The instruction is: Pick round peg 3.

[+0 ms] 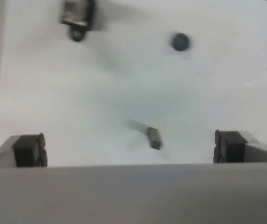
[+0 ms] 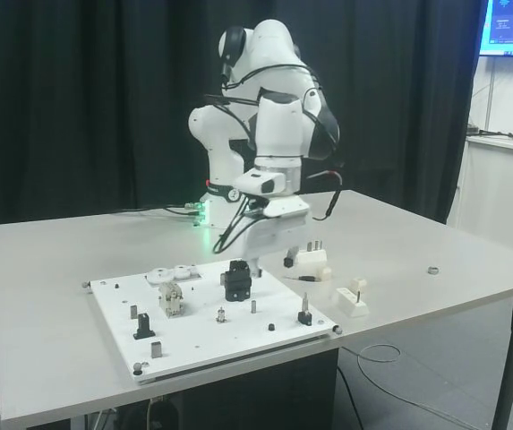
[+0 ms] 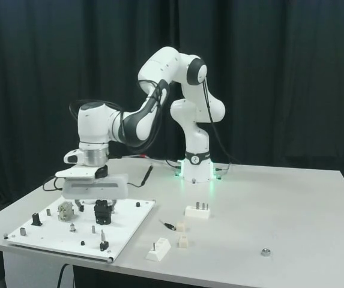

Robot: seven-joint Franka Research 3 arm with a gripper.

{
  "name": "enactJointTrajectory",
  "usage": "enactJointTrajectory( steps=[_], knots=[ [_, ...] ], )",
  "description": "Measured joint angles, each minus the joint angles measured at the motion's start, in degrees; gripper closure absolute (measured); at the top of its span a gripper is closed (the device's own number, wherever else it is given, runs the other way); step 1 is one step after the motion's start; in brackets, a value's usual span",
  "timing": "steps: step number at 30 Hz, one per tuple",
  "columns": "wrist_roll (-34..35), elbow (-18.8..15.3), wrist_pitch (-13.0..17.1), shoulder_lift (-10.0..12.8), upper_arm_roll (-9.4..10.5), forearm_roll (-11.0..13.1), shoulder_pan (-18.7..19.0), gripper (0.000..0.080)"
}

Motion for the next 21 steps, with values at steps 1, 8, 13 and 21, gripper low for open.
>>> enactJointTrajectory(
  steps=[1, 8, 13, 21],
  knots=[
    [-0.8, -0.4, 0.0, -0.4, 0.01, 0.0, 0.4, 0.0003],
    [-5.7, -3.6, 0.2, -3.6, -0.01, 0.0, 3.4, 0.0003],
    [-7.5, -6.5, 0.5, -6.1, -0.07, -1.0, 5.6, 0.0003],
    [-7.7, -12.4, 2.8, -11.0, -0.07, -5.4, 9.0, 0.0003]
  ],
)
